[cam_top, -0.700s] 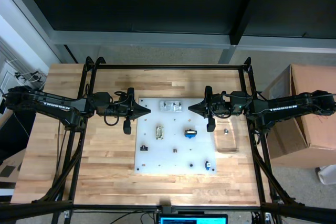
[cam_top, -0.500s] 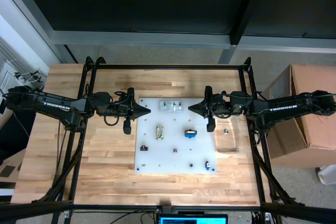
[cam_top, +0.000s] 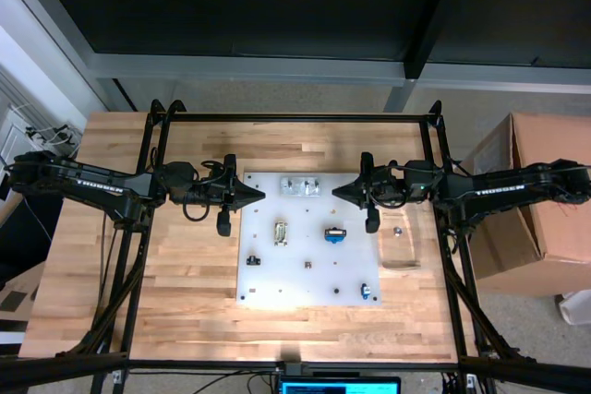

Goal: Pick the M12 nut and place it on its threads and fasten

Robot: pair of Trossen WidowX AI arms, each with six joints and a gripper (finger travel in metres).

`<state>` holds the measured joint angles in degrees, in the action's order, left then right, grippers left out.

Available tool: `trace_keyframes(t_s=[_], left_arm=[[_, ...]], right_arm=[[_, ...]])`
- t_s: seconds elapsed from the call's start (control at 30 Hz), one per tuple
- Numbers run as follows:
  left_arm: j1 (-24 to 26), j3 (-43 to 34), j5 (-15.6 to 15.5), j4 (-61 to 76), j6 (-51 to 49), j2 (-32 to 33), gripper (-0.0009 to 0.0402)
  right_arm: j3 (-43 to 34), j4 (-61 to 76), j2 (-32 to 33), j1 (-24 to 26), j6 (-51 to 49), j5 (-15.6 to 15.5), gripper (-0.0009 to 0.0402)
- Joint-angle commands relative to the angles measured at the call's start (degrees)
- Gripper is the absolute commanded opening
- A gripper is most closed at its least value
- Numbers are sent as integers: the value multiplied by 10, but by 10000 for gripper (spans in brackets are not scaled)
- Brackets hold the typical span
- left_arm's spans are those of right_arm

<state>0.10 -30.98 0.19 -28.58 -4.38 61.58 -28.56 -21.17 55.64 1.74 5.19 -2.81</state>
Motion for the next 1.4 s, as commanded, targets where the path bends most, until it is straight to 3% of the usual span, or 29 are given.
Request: trace_keyframes(t_s=[0.03,0.33,0.53,0.73,0.83,1.1,1.3,1.4], left_arm=[[0,0,0,0,0,0,0],[0,0,0,0,0,0,0],[0,0,0,0,0,0,0],[0,0,0,0,0,0,0],[0,0,0,0,0,0,0],[0,0,0,0,0,0,0],[0,0,0,0,0,0,0],[0,0,0,0,0,0,0]], right_arm=[[-35,153,-31,-2,-24,-3,0],[-187,629,-32,-20,-114,-3,0],[-239,824,0,-21,-273,-2,0],[-238,889,24,-22,-466,-2,0],[-235,904,39,-22,-494,-2,0],[-213,916,68,-26,-505,4,0],[-179,877,72,-32,-400,2,2],[-164,874,71,-40,-401,3,20]])
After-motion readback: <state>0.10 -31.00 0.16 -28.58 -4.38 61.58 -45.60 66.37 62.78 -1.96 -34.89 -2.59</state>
